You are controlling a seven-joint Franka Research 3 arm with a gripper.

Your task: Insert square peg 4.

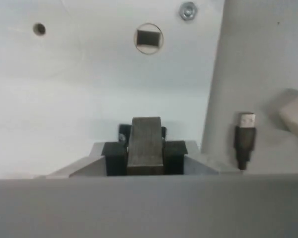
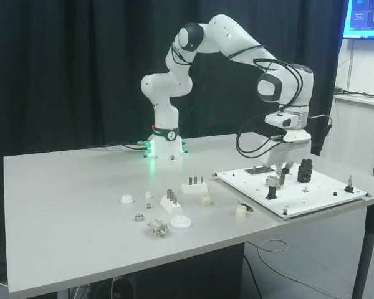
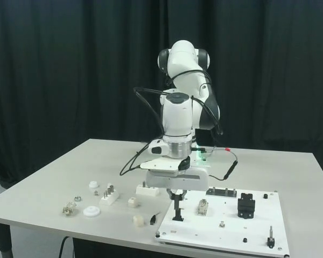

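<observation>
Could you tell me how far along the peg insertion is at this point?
Done: the peg is picked up, clamped in the gripper over the white board. In hand: carrying it towards the square hole, which is empty and off to one side of the peg in the wrist view. Left: align, lower, insert, release.

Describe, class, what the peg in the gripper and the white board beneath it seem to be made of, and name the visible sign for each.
Square peg: probably metal, a dull grey face with faint brushed streaks and crisp edges.
White board: likely painted metal or plastic, smooth and matt, with a cleanly cut square hole; the look leaves it open.
Gripper: its black fingers look like matt plastic or coated metal.
</observation>
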